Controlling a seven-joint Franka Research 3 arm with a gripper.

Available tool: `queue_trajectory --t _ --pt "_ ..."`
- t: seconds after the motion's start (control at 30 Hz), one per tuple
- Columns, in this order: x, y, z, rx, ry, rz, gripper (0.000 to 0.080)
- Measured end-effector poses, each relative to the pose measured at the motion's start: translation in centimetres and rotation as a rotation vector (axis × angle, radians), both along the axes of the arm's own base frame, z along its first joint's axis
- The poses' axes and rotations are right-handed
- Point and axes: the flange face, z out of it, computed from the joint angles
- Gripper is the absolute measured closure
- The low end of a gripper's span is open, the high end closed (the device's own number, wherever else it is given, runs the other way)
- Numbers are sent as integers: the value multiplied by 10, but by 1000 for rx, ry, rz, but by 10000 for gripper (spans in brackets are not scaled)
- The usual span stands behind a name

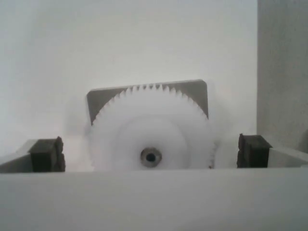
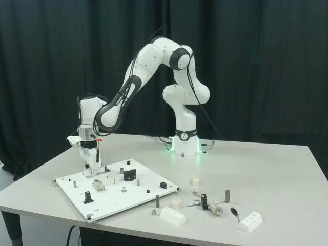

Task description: Remove large gear.

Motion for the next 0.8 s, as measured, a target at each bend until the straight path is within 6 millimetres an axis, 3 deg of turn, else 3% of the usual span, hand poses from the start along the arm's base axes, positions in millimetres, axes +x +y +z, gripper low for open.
queue_trajectory --t 0.8 --pt "5 -10 -5 34 29 -3 3"
